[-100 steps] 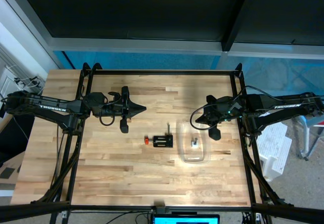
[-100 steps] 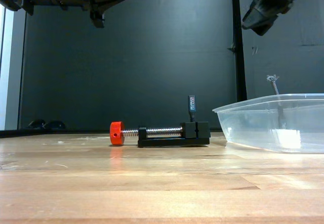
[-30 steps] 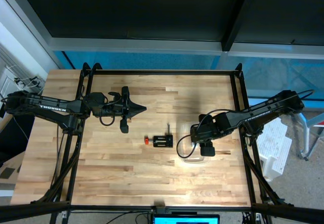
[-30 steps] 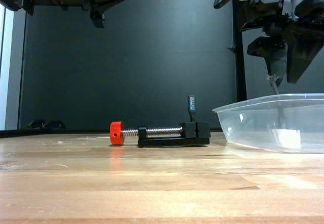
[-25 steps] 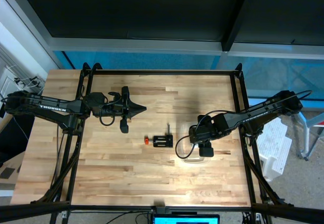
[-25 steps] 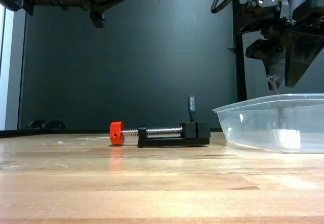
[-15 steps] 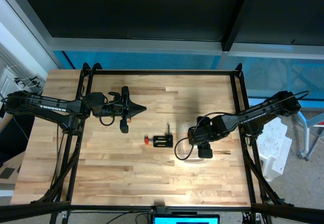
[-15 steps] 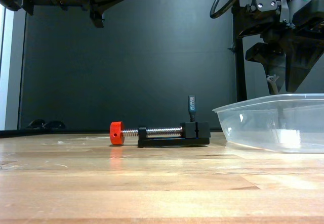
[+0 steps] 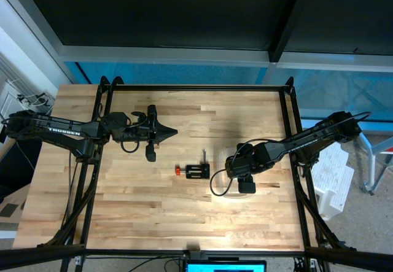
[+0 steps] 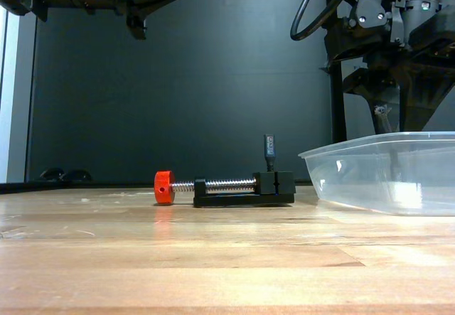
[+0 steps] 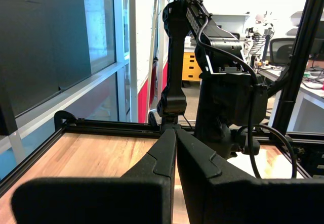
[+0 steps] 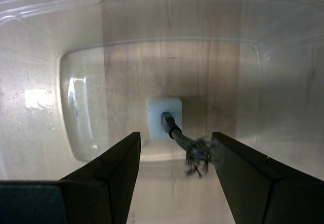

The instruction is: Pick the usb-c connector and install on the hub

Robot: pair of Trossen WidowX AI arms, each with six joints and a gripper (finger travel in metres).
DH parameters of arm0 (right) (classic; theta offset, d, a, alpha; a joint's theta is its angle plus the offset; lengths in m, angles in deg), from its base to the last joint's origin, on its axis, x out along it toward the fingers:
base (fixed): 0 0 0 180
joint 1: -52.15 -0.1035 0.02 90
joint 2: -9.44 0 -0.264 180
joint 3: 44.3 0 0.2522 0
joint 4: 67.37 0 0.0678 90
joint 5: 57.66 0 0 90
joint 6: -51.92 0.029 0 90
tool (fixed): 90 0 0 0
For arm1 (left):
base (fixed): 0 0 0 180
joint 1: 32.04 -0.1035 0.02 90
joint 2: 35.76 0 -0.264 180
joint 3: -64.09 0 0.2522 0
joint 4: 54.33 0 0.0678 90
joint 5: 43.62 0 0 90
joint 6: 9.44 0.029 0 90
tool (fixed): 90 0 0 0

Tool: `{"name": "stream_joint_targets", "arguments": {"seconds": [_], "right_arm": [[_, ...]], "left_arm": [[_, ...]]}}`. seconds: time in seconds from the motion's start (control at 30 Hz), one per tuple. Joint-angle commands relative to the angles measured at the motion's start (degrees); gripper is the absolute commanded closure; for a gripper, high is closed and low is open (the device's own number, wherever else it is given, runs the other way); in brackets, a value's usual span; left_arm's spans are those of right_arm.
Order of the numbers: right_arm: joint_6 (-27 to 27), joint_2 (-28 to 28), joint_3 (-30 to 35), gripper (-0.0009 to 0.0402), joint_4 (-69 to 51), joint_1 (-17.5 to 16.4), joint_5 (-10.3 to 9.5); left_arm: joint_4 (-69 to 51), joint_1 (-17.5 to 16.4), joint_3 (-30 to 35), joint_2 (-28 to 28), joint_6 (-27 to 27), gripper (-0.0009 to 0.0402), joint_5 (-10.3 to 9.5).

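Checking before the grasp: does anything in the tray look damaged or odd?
The usb-c connector stands in a white block in the clear tray, and its short cable stub ends in frayed wires. The right gripper hovers open above it; the left gripper is parked shut, high at the left.

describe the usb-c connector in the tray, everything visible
The usb-c connector is a tiny dark plug standing tilted in a whitish square block on the floor of the clear plastic tray; its cable stub ends in frayed wires above the rim. Nothing grips it: the open right gripper hovers over it. The shut left gripper is parked high over the wooden table, at left.
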Motion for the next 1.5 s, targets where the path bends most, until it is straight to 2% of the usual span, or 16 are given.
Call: {"name": "stream_joint_targets", "arguments": {"seconds": [0.03,0.73,1.1,1.5], "right_arm": [[0.0,0.0,-0.6,0.0201,1.0,0.0,0.02],[0.2,1.9,-4.3,0.0202,7.3,-0.2,0.02],[0.2,1.9,-4.4,0.0282,7.3,-0.2,0.04],[0.0,1.9,-4.4,0.0342,7.3,-0.2,0.04]], "left_arm": [[0.0,0.0,0.0,0.0,0.0,0.0393,0.00],[0.0,0.0,0.0,0.0,0.0,0.0393,0.02],[0.0,0.0,0.0,0.0,0.0,0.0393,0.02],[0.0,0.0,0.0,0.0,0.0,0.0393,0.00]]}}
